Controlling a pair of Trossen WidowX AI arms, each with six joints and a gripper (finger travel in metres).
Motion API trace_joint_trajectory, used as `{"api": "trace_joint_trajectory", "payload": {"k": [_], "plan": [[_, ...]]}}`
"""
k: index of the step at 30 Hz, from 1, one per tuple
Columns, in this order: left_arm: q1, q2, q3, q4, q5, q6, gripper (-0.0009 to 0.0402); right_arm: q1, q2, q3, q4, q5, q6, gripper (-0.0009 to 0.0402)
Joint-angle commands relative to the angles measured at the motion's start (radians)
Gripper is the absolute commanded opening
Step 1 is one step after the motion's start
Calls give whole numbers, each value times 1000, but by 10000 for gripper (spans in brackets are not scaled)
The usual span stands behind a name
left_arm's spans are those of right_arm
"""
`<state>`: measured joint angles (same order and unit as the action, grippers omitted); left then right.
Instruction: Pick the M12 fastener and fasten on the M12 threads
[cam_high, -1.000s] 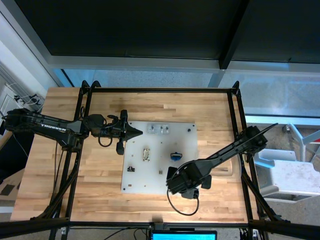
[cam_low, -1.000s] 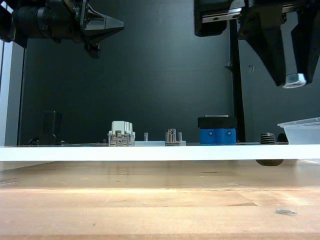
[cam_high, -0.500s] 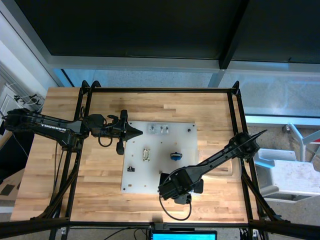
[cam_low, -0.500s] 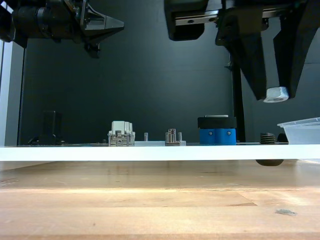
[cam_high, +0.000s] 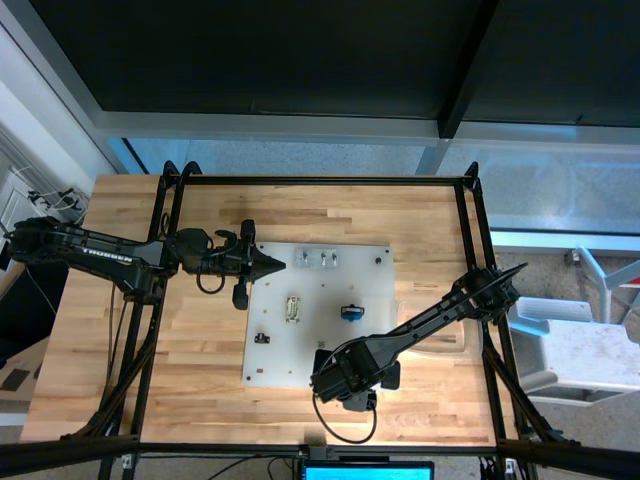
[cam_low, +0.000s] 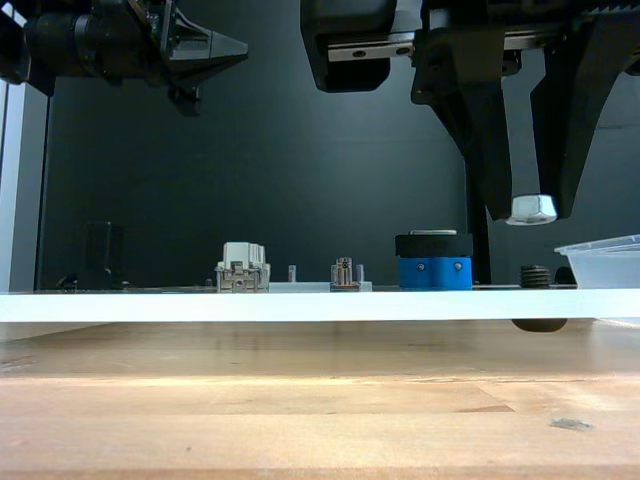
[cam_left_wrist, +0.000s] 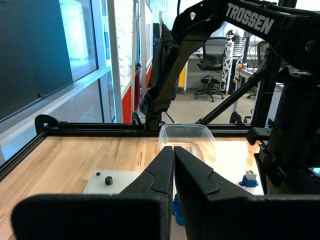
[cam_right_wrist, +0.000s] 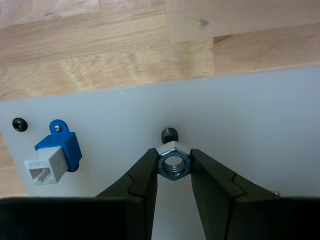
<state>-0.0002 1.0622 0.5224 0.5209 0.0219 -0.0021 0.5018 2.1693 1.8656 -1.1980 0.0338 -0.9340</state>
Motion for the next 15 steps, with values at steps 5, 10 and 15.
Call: {"api": "trace_joint_trajectory", "payload": {"k": [5, 10, 15], "plan": [[0, 0, 0, 0, 0, 0, 0, 0, -1, -40, 42, -1, 1, 16], [0, 0, 0, 0, 0, 0, 0, 0, -1, -57, 60, -1, 1, 16], [0, 0, 0, 0, 0, 0, 0, 0, -1, -71, 72, -8, 1, 16]]}}
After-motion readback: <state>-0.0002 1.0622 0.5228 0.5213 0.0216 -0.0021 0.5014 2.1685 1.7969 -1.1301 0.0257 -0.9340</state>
